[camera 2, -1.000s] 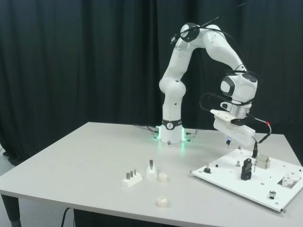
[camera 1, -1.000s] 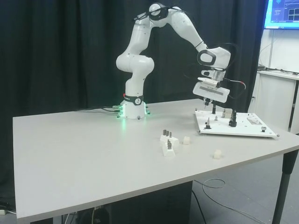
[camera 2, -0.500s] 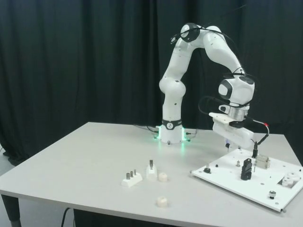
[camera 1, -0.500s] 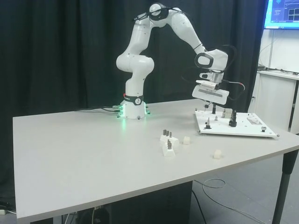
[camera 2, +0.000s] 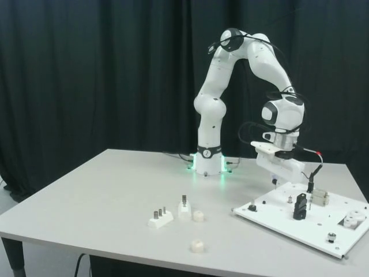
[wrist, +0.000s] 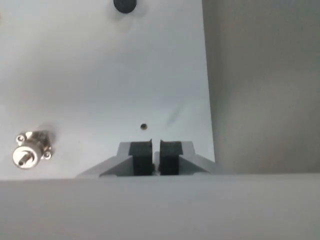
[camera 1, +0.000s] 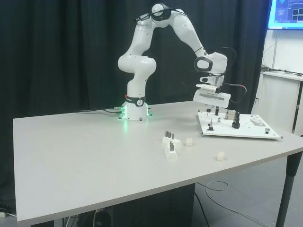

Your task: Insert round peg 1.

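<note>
1. The white robot arm (camera 1: 142,61) stands on the grey desk (camera 1: 94,146), near its back edge. A green light glows at its foot.
2. The arm bends up high and then reaches down to a white board (camera 2: 300,216). The board lies on the desk by one end, close to the front corner there.
3. The fingers (wrist: 156,159) hang just above the board, near the board's edge that faces the arm's foot. In the wrist view the board's edge runs right beside them, with the grey desk past it.
4. The two black fingers are almost together, with only a thin gap between them. Nothing is held between them.
5. A tiny dark hole (wrist: 144,126) in the board sits just in front of the fingers.
6. A small metal part (wrist: 30,152) with screws stands on the board, off to one side of the fingers. A black round knob (wrist: 125,5) is farther away on the board.
7. More small things stand on the board, like a black block (camera 2: 298,206) near its middle.
8. Near the middle of the desk, toward the front edge, is a white holder (camera 2: 159,219) with little grey pegs standing up in it. It is well apart from the fingers.
9. Just beside it is another white holder (camera 2: 184,208) with one peg standing in it. I cannot tell which peg is round peg 1.
10. Two small white blocks (camera 2: 198,245) sit near the holders, one closer to the front edge of the desk.
</note>
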`<move>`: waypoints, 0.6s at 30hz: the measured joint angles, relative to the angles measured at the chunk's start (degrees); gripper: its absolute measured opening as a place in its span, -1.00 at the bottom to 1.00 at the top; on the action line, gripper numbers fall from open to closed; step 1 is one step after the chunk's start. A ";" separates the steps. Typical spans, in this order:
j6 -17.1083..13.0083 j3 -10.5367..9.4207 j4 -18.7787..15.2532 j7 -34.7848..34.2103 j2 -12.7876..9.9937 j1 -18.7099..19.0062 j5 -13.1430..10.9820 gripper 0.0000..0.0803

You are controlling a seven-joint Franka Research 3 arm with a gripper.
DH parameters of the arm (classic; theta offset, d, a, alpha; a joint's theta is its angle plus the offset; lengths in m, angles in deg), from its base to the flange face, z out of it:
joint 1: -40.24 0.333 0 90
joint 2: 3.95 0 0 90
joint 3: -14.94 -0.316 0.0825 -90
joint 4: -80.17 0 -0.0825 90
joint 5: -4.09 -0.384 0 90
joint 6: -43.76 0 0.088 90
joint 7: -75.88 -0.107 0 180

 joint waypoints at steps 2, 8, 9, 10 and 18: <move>-0.69 -0.13 -0.39 0.09 -0.07 0.00 -0.32 -0.93; -2.27 -0.98 -1.07 0.59 -0.51 0.00 -1.31 -0.93; -2.49 -1.17 -1.12 0.67 -0.66 0.00 -1.34 -0.93; -2.74 -1.37 -1.18 0.68 -0.82 0.00 -1.37 -0.93; -4.18 -2.88 -1.41 0.68 -2.73 0.03 -2.45 -0.93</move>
